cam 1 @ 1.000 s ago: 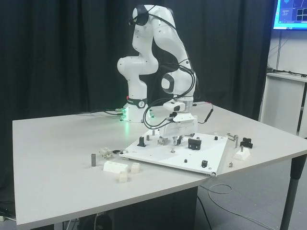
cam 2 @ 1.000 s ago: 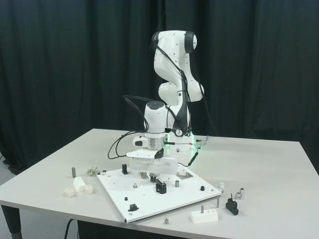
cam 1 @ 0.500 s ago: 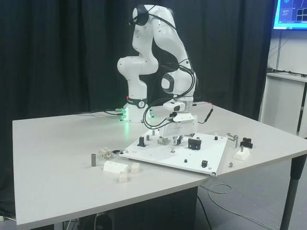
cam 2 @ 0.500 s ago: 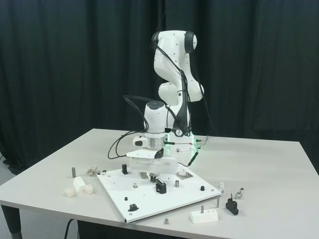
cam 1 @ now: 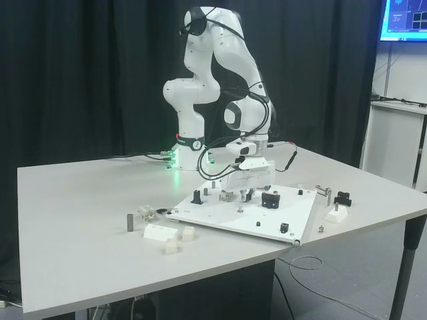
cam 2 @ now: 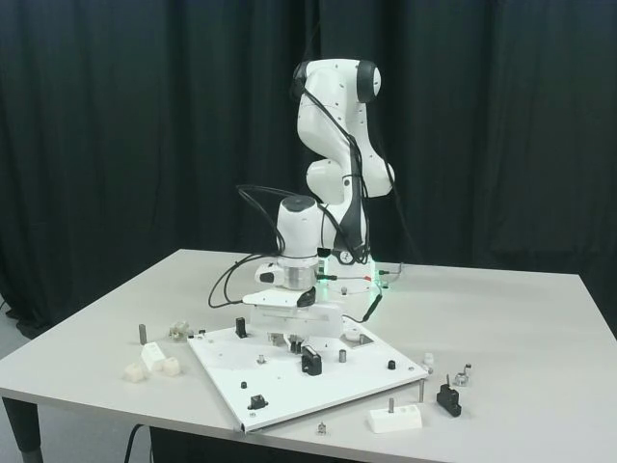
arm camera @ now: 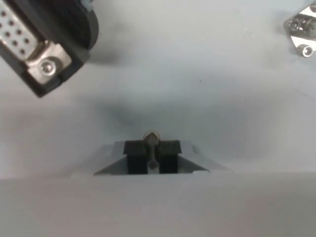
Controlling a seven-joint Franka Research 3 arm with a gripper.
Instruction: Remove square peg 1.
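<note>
Second room view: tool [cam 2: 292,340] has risen slightly above white board [cam 2: 289,386].

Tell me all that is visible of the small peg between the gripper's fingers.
The peg is a thin, metallic-looking pin with a faceted grey top, standing upright over the white board. The gripper is shut on it: a black finger pad presses on each side. Its lower end is hidden between the pads, so whether it sits in its hole cannot be told.
</note>
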